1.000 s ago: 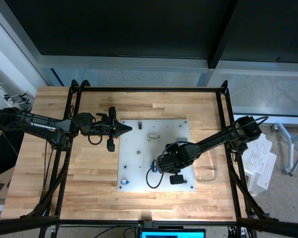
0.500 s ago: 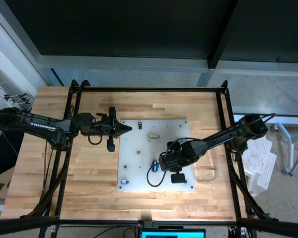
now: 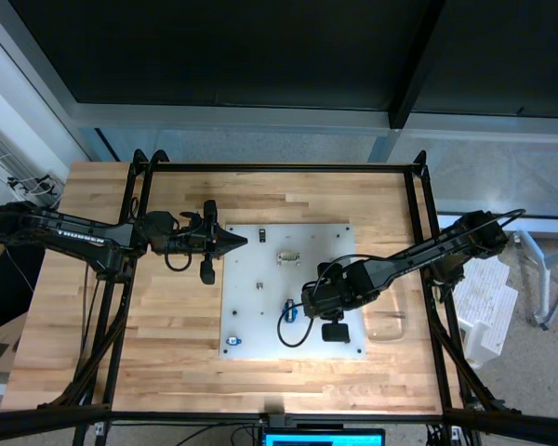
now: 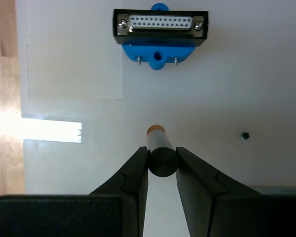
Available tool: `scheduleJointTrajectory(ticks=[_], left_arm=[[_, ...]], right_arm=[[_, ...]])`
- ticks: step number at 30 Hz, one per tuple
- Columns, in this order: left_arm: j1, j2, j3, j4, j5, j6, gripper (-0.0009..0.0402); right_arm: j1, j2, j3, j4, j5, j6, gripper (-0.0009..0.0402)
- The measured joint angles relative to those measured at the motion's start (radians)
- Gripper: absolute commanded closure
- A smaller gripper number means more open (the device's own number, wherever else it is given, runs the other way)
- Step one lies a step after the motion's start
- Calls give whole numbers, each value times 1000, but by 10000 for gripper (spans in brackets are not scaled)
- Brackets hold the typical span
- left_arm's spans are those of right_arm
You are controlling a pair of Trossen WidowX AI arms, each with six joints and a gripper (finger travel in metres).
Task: Remove the 16mm cylinder and place in the container
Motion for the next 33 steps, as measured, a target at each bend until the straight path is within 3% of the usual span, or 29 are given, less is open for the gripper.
scheduleJointTrajectory(ticks=[13,30,33], left_arm=[[0,0,0,0,0,0,393],[0,0,0,0,0,0,393],[0,0,0,0,0,0,393]], right_arm=[[40,-26,-14,-19,0,21,389],[92,-164,-176,-15,1,102,389],[97,-197,-206,-12,24,127,382]])
